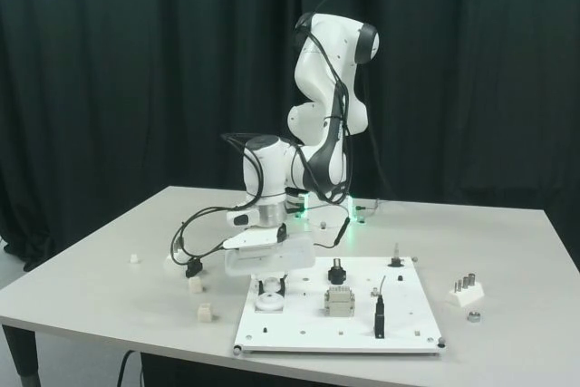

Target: Insert medium gear.

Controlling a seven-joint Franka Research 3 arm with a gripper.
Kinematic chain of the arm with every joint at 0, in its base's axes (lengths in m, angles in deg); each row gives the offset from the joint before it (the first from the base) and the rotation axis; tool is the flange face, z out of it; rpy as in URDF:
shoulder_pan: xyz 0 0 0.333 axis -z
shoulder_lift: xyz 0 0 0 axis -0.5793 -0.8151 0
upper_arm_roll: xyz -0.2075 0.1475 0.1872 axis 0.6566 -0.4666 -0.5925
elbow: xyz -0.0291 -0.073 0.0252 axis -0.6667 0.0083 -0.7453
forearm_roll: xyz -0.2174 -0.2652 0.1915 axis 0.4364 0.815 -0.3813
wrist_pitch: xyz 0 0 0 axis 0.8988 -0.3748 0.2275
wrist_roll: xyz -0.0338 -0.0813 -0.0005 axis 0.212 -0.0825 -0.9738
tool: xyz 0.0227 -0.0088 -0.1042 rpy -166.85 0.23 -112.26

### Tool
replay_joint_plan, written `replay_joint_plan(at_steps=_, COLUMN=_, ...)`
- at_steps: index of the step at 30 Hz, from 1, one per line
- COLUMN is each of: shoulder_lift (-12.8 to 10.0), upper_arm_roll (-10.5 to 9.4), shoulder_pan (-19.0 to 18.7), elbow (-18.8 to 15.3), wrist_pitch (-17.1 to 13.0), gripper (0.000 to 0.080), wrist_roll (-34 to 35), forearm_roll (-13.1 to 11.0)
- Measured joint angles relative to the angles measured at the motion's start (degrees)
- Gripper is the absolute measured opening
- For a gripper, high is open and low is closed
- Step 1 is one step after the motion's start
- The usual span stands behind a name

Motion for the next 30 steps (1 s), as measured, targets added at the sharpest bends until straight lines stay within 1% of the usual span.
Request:
replay_joint_plan(at_steps=13, shoulder_lift=0.0, upper_arm_roll=-0.15, shoulder_pan=0.14, elbow=0.0, wrist_pitch=-0.04, gripper=0.0396, wrist_roll=-0.51, forearm_roll=0.03)
replay_joint_plan(at_steps=21, shoulder_lift=-0.03, upper_arm_roll=-0.2, shoulder_pan=0.17, elbow=0.01, wrist_pitch=-0.07, gripper=0.0396, wrist_roll=-3.68, forearm_roll=0.27)
replay_joint_plan(at_steps=30, shoulder_lift=-0.09, upper_arm_roll=-0.45, shoulder_pan=0.3, elbow=0.01, wrist_pitch=-0.26, gripper=0.0396, wrist_roll=-8.66, forearm_roll=1.12)
